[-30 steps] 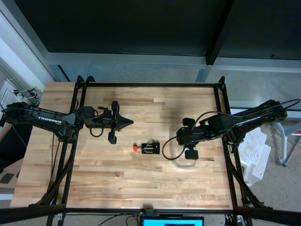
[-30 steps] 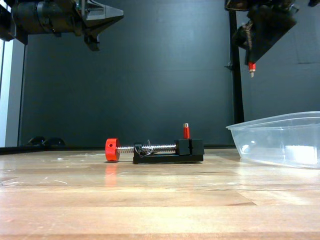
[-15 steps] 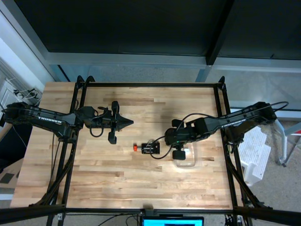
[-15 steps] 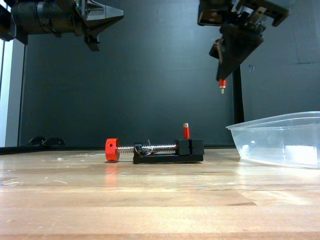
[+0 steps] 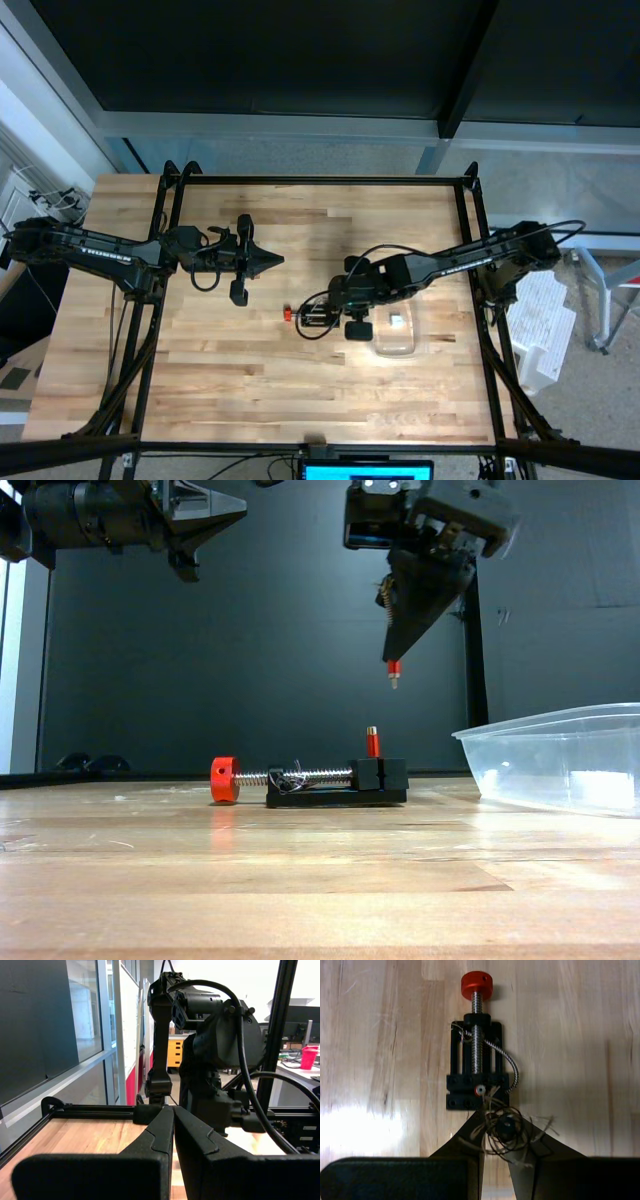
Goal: Pick the RCA connector and install on taskboard
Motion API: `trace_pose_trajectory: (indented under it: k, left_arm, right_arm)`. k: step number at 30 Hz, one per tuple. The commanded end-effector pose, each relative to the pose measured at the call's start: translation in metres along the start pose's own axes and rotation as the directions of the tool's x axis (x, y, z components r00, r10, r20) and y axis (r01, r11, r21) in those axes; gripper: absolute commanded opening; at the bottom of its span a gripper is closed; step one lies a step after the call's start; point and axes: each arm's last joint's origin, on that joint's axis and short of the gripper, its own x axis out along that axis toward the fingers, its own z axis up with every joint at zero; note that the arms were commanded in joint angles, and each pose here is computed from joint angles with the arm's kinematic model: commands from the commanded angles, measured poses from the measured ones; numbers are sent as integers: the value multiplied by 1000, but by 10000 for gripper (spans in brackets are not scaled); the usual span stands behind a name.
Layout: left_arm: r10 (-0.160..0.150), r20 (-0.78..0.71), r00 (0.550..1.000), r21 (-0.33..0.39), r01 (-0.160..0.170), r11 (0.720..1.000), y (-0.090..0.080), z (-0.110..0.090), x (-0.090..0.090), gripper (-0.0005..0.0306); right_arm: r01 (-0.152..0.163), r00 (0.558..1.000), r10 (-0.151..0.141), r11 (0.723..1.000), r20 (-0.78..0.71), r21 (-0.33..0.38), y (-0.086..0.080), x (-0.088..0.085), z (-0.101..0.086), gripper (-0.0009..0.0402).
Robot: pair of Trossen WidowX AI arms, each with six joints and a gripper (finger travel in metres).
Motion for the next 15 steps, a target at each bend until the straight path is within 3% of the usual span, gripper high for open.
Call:
trace_pose_trajectory:
  k: [1, 15]
  left_arm:
    - [0, 0, 1000, 0, 0, 1000, 0, 0, 0, 0]
    - [0, 0, 1000, 0, 0, 1000, 0, 0, 0, 0]
  right_arm:
    - [3, 1000, -3, 1000, -8, 6, 1, 7, 5, 2]
    - [7, 1000, -7, 1000, 1, 16, 0, 18, 10, 2]
